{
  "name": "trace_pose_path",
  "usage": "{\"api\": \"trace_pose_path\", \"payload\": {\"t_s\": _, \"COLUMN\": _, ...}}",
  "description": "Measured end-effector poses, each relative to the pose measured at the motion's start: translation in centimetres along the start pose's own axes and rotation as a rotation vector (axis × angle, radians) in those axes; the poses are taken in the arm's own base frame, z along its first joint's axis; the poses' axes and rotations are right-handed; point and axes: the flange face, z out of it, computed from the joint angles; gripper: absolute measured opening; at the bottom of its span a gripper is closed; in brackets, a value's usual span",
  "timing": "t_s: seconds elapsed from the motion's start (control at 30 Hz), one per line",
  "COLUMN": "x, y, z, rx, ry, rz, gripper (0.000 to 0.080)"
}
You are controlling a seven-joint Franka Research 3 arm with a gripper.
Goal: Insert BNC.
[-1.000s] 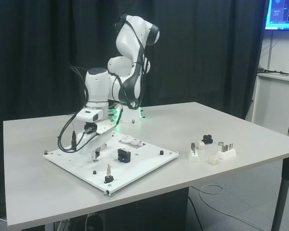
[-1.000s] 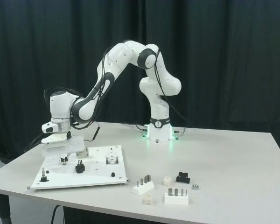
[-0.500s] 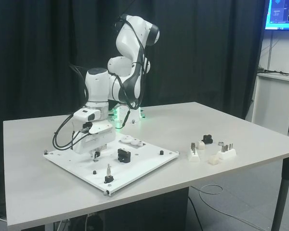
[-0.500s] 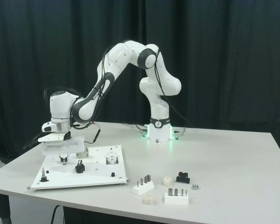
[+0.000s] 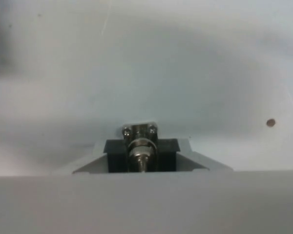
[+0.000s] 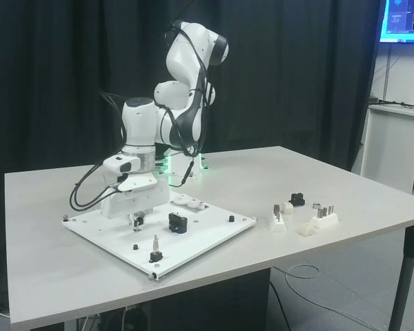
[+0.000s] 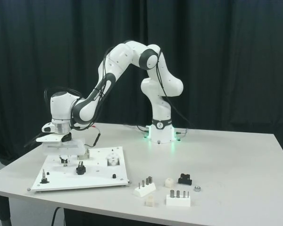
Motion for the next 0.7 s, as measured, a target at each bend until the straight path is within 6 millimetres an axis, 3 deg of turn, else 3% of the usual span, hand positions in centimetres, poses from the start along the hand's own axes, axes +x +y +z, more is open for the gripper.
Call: {"api": "trace_pose_path", "payload": {"t_s": 0.7, "x": -0.08, "y": -0.01, "z": -0.03, "rx": 0.002, "ry": 0.006, "rz": 0.281, "gripper": 0.0121}}
